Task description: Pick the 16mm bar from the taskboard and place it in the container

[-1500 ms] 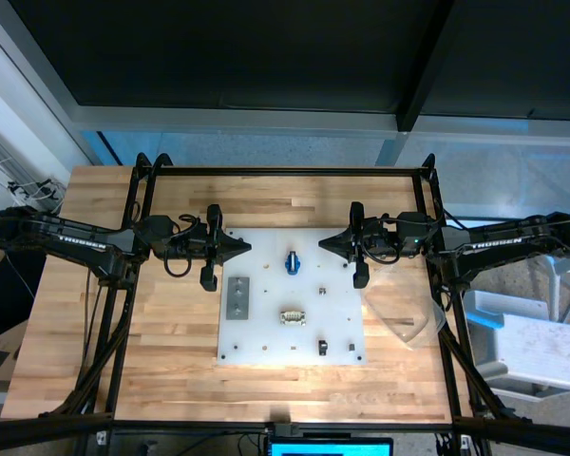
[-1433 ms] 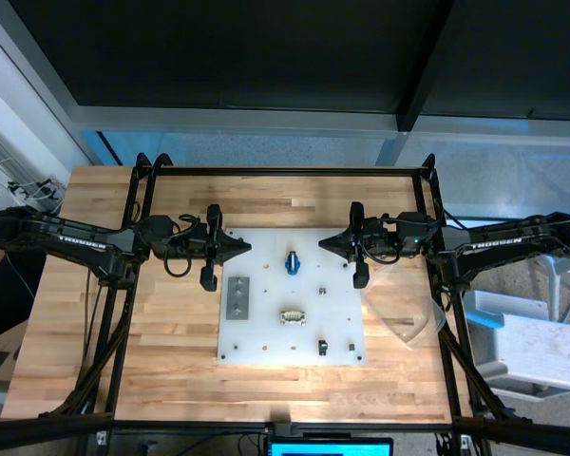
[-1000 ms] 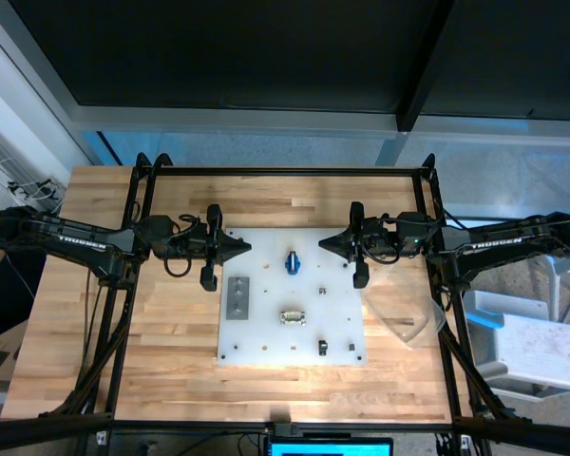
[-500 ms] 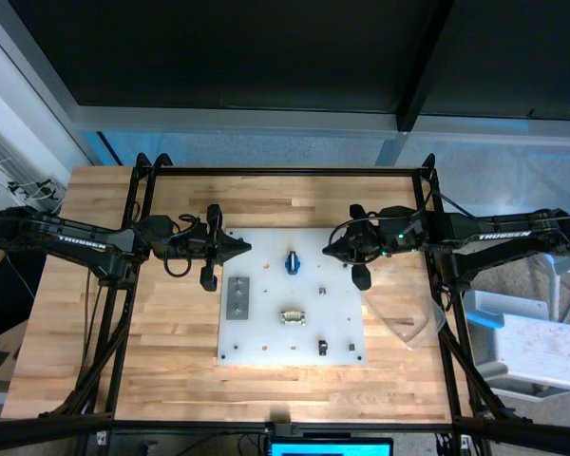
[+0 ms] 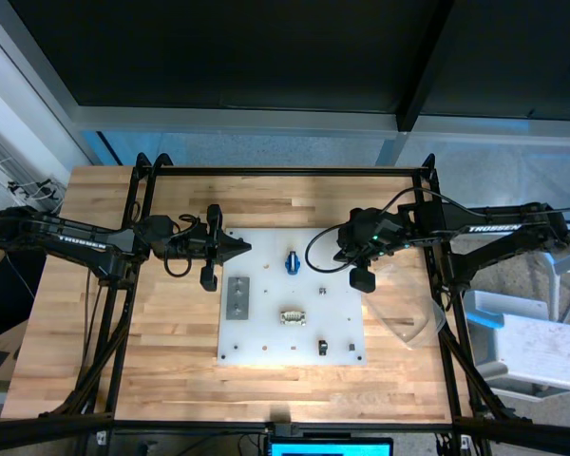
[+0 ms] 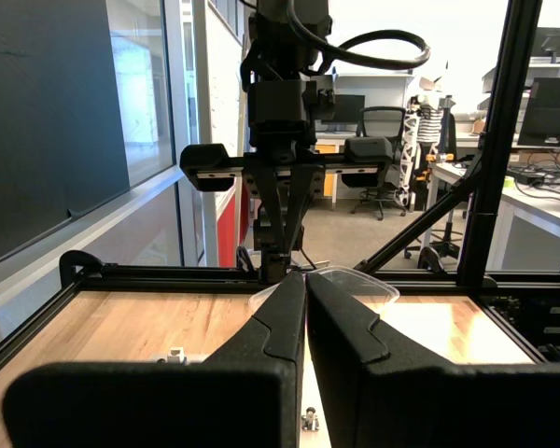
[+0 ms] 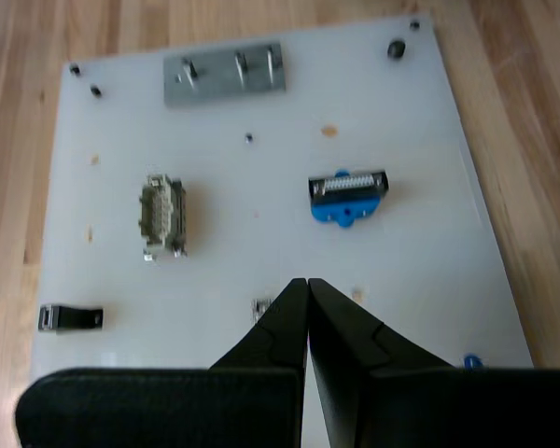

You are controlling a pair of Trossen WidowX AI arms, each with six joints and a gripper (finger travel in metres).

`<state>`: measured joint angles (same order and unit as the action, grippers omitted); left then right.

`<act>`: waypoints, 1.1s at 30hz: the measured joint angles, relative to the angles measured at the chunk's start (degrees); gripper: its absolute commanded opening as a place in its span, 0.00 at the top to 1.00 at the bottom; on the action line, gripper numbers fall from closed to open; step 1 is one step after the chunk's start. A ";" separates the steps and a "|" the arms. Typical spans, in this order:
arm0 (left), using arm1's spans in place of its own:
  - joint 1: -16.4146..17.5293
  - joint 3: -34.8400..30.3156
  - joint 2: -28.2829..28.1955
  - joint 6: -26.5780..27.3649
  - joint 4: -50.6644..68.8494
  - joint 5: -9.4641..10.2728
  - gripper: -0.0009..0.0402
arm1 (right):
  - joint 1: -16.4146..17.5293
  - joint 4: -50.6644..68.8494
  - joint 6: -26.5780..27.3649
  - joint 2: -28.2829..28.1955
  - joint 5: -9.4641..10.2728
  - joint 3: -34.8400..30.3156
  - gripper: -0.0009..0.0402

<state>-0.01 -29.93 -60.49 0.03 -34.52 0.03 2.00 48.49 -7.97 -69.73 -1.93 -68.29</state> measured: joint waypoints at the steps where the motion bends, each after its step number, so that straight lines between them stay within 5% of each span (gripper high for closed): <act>1: 0.00 -0.02 0.00 0.00 0.00 0.00 0.98 | 0.02 1.07 -0.39 -0.59 0.02 -0.74 0.98; 13: 0.00 0.00 0.00 0.00 0.00 0.00 0.98 | 0.85 15.93 -2.03 -7.41 0.02 -8.55 0.98; 33: 0.00 -0.02 0.00 -0.02 -0.02 0.02 0.98 | 9.53 24.85 -7.69 -11.19 0.04 -13.22 0.98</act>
<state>-0.01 -29.95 -60.49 0.01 -34.54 0.05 11.53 73.34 -15.66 -80.93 -1.89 -81.52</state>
